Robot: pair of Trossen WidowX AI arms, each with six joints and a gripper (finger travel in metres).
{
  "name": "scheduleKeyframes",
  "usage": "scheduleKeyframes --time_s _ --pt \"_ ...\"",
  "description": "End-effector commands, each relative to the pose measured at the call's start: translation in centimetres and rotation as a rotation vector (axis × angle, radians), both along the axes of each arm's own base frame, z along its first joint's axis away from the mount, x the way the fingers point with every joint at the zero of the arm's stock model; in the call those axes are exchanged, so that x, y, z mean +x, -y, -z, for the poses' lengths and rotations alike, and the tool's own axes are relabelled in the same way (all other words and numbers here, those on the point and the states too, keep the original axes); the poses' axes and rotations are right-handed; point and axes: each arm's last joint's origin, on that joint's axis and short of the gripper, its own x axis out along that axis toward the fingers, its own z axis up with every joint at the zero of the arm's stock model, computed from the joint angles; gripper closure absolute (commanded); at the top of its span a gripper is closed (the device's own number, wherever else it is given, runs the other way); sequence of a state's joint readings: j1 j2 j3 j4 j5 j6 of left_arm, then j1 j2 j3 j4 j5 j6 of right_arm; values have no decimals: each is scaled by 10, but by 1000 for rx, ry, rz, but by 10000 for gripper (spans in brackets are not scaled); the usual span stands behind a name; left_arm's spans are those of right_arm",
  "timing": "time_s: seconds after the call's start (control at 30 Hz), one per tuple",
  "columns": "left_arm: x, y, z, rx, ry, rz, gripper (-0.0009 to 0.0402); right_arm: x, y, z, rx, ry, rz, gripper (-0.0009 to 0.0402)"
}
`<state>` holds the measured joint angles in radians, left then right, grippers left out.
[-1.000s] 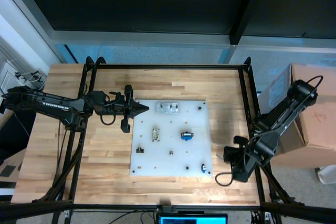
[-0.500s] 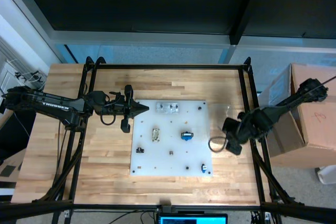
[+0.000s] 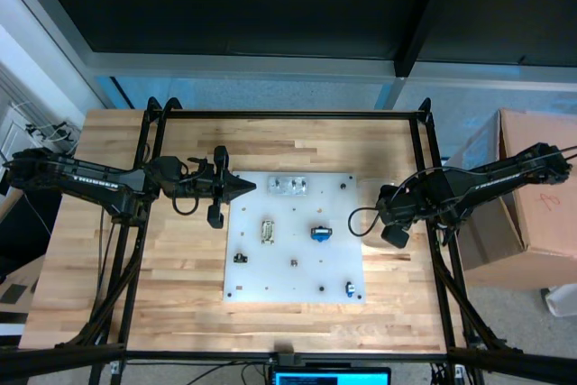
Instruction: Remove the RJ45 connector from the taskboard and place in the container
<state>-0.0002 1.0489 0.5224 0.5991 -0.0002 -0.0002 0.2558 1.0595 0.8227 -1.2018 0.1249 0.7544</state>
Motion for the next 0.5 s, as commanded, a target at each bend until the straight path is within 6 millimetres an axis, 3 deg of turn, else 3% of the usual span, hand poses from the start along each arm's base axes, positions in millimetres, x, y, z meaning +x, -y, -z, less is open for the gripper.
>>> scheduleKeyframes --time_s 0.03,0.3,0.5 --pt "0 0 0 0 1 0 393 0 0 1 14 -7 -5 301" --pt "0 0 0 0 1 0 393 1 3 1 7 -5 2 157" --pt "0 0 0 0 0 0 393 9 4 -5 -35 127 -88 111"
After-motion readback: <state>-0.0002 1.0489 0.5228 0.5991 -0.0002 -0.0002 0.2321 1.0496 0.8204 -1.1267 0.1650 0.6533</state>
